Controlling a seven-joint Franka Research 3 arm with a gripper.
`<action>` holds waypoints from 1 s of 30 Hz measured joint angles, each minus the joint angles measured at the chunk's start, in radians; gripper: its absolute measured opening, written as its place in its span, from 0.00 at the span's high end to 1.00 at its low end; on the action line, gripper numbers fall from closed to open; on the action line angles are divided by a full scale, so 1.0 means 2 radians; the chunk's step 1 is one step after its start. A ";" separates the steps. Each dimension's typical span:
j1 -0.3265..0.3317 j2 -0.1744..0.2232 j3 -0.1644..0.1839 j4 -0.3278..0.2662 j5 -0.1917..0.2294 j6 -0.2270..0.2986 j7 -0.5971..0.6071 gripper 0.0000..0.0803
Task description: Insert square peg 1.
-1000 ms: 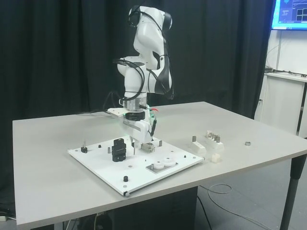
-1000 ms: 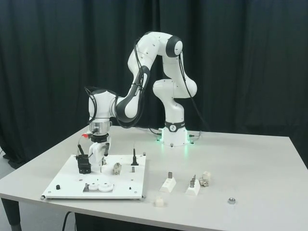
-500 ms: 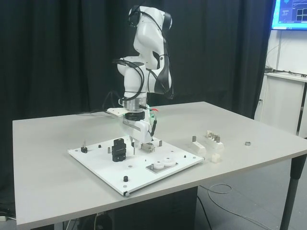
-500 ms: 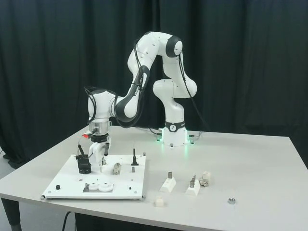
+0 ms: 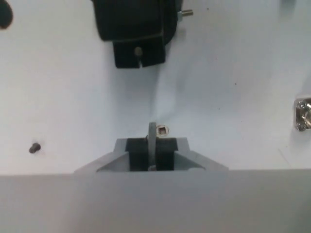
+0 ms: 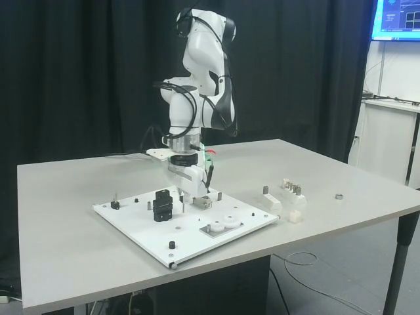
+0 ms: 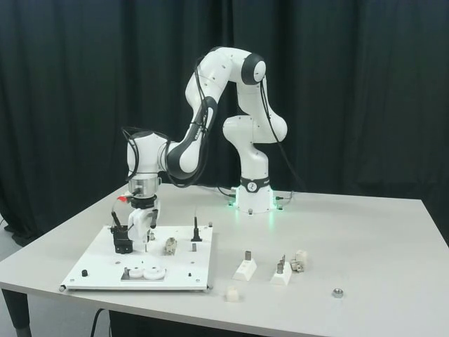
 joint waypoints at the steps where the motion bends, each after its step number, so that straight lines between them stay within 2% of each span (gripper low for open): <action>1: 0.000 0.000 0.000 0.000 0.000 -0.001 0.000 0.97; 30: -0.002 0.000 -0.001 0.013 0.000 -0.029 -0.014 0.97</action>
